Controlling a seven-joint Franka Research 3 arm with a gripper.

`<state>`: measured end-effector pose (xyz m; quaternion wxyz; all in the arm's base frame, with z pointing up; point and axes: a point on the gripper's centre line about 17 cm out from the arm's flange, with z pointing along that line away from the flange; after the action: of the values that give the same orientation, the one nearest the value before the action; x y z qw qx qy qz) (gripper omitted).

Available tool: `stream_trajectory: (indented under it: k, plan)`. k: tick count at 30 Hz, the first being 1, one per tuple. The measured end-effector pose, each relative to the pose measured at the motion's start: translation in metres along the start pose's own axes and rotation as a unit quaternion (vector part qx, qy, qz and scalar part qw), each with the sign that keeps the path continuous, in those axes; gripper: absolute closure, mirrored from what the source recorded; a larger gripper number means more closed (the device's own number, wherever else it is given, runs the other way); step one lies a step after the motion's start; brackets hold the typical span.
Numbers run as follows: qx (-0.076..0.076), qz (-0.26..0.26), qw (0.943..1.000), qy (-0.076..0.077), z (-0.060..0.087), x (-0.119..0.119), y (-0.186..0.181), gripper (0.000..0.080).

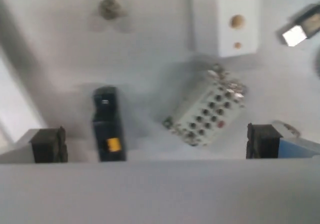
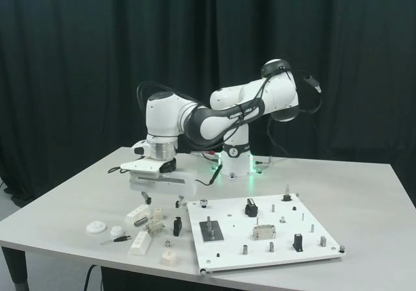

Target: Remove square peg 1.

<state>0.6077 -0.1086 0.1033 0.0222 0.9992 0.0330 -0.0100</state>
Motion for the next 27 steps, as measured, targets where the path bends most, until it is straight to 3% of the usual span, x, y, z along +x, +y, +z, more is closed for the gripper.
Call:
stream_trajectory:
  k: [15, 27]
  plan:
    - [0.017, -0.004, 0.9998, -0.012, 0.0, 0.003, -0.068, 0.0003]
    - [0.026, -0.035, 0.9989, -0.018, -0.004, 0.003, -0.134, 0.0003]
